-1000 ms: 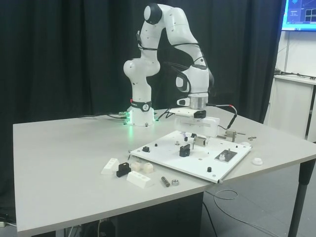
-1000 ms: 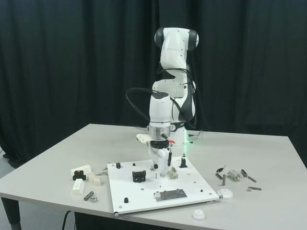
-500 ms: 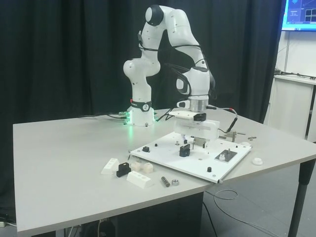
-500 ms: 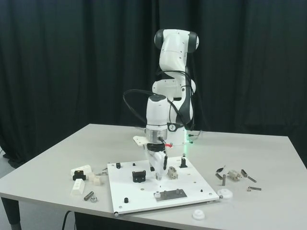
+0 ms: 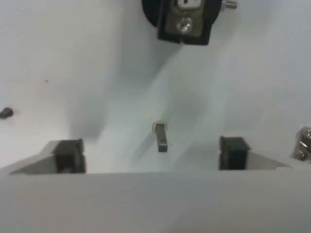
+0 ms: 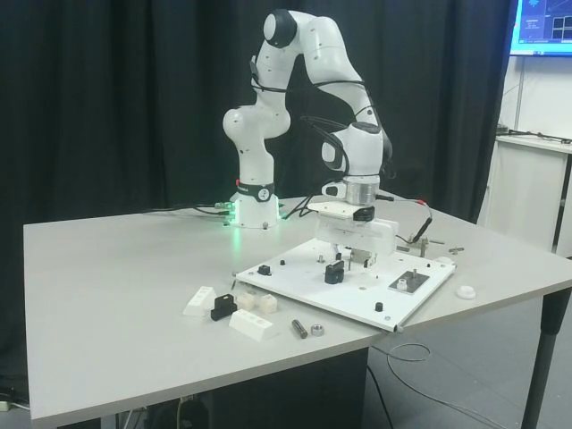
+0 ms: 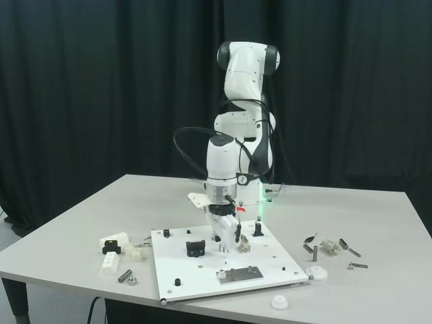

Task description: Remove square peg 1.

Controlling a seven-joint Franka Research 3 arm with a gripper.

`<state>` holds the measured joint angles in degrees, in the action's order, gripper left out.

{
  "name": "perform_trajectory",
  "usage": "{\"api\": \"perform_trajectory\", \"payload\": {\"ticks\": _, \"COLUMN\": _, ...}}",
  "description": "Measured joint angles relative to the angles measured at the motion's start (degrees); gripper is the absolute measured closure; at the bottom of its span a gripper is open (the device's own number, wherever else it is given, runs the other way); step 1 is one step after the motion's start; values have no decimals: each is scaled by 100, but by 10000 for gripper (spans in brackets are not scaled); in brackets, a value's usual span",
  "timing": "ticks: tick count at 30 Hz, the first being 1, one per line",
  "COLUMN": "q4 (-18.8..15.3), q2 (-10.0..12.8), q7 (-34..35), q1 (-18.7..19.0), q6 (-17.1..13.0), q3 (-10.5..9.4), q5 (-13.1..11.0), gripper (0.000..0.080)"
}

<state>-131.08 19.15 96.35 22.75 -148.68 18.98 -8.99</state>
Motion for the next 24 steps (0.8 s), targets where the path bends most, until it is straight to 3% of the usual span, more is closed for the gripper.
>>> {"api": "perform_trajectory", "payload": {"ticks": 8, "q4": 16, "q2": 2, "q7": 0, "q1": -9, "q6": 0, "q3": -6, "q5": -2, "gripper": 112}}
{"api": "perform_trajectory", "payload": {"ticks": 9, "q4": 17, "q2": 4, "q7": 0, "q1": -15, "q6": 0, "q3": -6, "q5": -3, "gripper": 468}}
{"api": "perform_trajectory", "payload": {"ticks": 14, "q4": 33, "q2": 29, "q7": 0, "q1": -64, "q6": 0, "q3": -6, "q5": -4, "gripper": 468}}
{"api": "perform_trajectory", "payload": {"ticks": 15, "q4": 40, "q2": 40, "q7": 0, "q1": -78, "q6": 0, "q3": -6, "q5": -4, "gripper": 656}}
{"api": "perform_trajectory", "payload": {"ticks": 21, "q4": 76, "q2": 98, "q7": 0, "q1": -146, "q6": 10, "q3": -18, "q5": -28, "gripper": 656}}
{"api": "perform_trajectory", "payload": {"ticks": 22, "q4": 78, "q2": 99, "q7": 0, "q1": -148, "q6": 14, "q3": -20, "q5": -34, "gripper": 766}}
{"api": "perform_trajectory", "payload": {"ticks": 24, "q4": 81, "q2": 99, "q7": 0, "q1": -149, "q6": 20, "q3": -19, "q5": -37, "gripper": 766}}
